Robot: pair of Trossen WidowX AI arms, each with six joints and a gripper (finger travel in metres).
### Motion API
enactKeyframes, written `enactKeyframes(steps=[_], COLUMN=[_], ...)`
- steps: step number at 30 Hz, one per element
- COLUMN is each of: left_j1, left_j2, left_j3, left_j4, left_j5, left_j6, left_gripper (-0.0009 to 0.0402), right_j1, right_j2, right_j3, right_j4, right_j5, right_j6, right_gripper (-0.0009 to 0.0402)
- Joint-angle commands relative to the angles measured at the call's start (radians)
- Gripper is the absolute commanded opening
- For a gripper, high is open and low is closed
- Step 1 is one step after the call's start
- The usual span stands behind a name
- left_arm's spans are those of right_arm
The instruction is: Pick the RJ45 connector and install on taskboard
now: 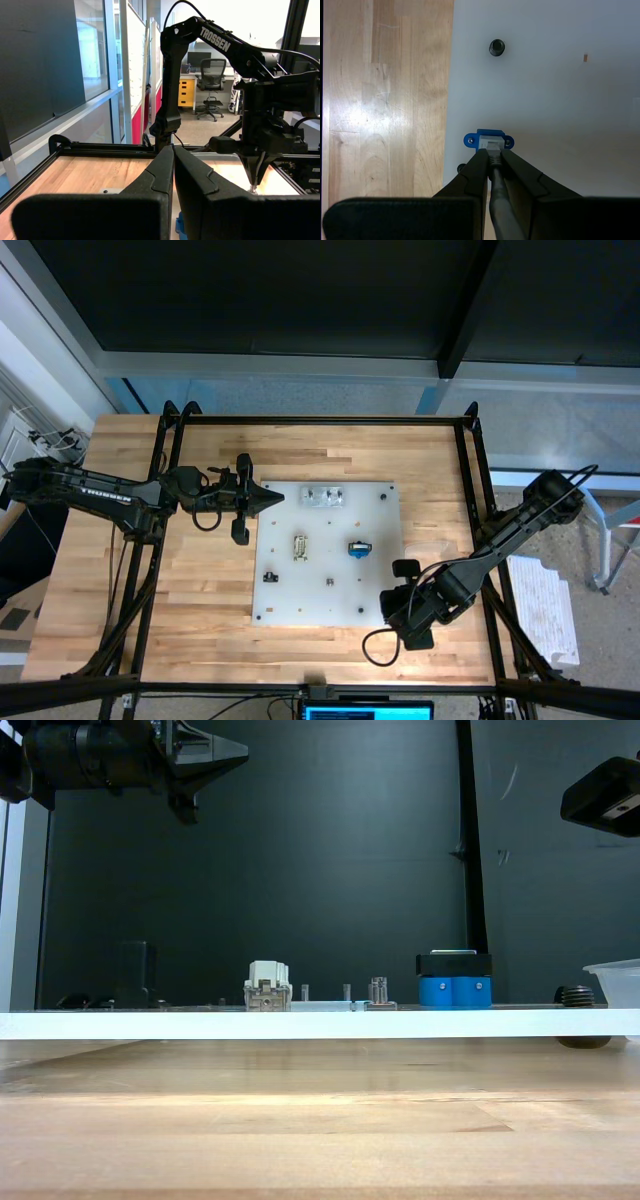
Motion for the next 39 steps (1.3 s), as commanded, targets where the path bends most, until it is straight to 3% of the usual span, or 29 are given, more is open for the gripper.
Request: enactKeyframes(steps=[1,16,39], left_j1=[0.0,0.0,0.0], left_j2=[0.0,0.0,0.0], left_j3=[0.0,0.0,0.0], left_j4=[0.0,0.0,0.0], left_j5=[0.0,0.0,0.0], left_j6=[0.0,0.0,0.0], left_gripper=[0.0,0.0,0.0], right_j1=[0.0,0.002,0.003], right_j2=[-0.001,0.049,0.038], right_j3=[0.001,-0.003,-0.019], right_j4=[0.001,0.04,0.048], right_j5=[0.004,-0.001,-0.006], right_j6=[0.001,-0.001,0.024], right_gripper=[0.0002,0.0002,0.0002])
